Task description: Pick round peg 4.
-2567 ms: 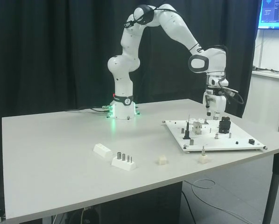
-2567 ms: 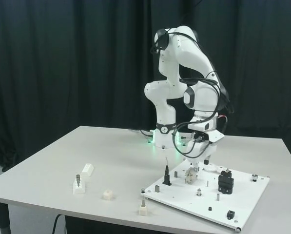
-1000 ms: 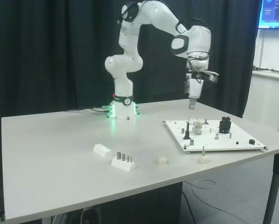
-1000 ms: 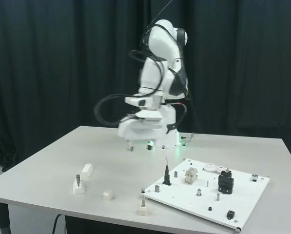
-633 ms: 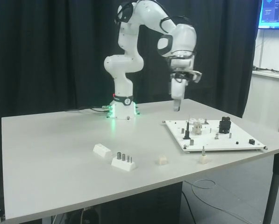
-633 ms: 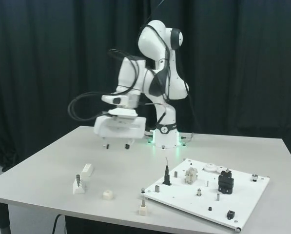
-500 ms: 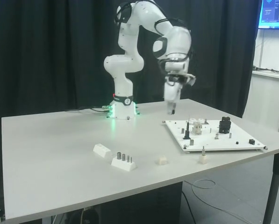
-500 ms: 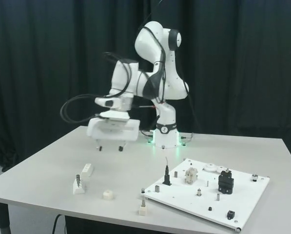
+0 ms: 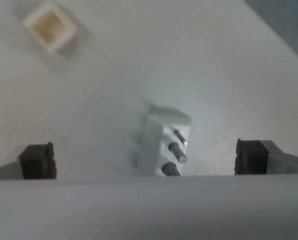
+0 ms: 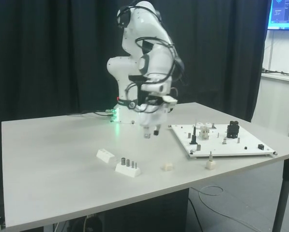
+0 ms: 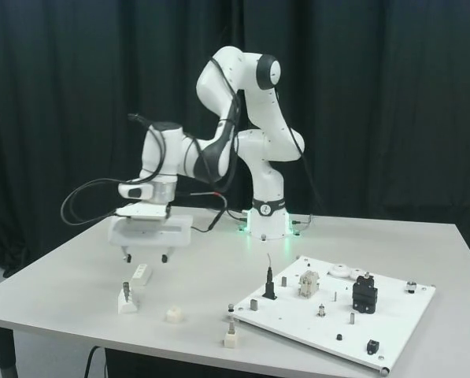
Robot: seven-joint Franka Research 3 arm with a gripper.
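A small white holder carries three upright round pegs of differing thickness. In the first room view the holder lies near the table's front, left of centre, and the second room view has the holder at the front left. My gripper hangs open a little above and just behind it, nothing between its fingers. The wrist view puts the gripper astride the holder from above, black fingertips wide apart. In the first room view the gripper is above and right of the holder.
A plain white block lies just behind the holder. A small white cube with a square hole sits to its right. Another small base with a peg stands by the white assembly board, which carries several parts.
The arm has swung away from the assembly board, across the table and downward, ending above the peg holder. The gripper holds nothing throughout.
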